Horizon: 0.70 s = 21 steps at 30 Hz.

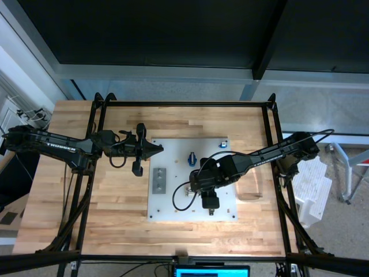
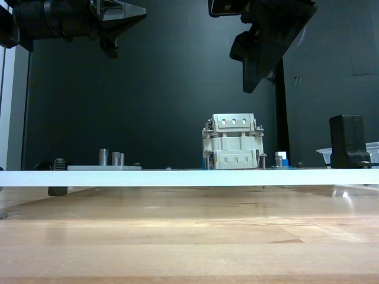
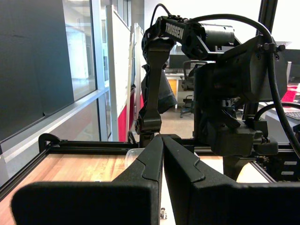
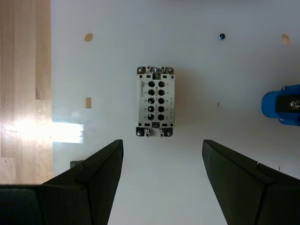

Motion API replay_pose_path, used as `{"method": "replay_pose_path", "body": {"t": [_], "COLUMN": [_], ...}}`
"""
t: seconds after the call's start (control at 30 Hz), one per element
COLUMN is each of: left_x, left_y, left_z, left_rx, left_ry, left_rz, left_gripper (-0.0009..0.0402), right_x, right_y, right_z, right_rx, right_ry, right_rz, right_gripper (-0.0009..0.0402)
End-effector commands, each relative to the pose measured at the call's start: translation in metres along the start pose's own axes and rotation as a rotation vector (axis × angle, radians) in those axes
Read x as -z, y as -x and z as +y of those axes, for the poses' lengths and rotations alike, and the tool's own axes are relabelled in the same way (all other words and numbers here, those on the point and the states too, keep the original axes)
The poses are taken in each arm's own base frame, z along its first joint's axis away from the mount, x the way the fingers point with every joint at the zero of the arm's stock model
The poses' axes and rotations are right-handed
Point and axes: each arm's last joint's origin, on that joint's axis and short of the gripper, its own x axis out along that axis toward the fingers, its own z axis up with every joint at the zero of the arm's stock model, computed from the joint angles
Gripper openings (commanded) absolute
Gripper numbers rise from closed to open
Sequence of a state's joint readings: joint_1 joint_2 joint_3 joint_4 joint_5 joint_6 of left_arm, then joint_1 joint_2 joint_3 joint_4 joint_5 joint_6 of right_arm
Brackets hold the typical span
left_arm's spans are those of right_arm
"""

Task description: Pick the HAN10E connector and install on the hub

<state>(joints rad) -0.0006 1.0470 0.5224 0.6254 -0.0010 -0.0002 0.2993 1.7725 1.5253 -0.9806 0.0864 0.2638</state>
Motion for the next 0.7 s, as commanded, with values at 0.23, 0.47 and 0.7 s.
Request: {"method": "replay_pose_path", "body": {"t": [0.23, 0.47, 0.7], "left_x": [0.0, 0.0, 0.0], "left_y": [0.0, 0.0, 0.0], "left_z": [0.0, 0.0, 0.0], "left_rx": [0.0, 0.0, 0.0], "left_ry": [0.0, 0.0, 0.0], "left_rz": [0.0, 0.0, 0.0], "left_gripper": [0.0, 0.0, 0.0], "right_x": [0.004, 0.02, 0.045], "right_y": [0.018, 0.042, 0.059], "right_z": [-0.003, -0.017, -0.044], "right_rx": [-0.029, -0.045, -0.045], "right_ry": [0.01, -0.009, -0.028], "right_rz": [-0.113, -0.349, -0.601], "right_gripper": [0.0216, 0.0161, 0.01]}}
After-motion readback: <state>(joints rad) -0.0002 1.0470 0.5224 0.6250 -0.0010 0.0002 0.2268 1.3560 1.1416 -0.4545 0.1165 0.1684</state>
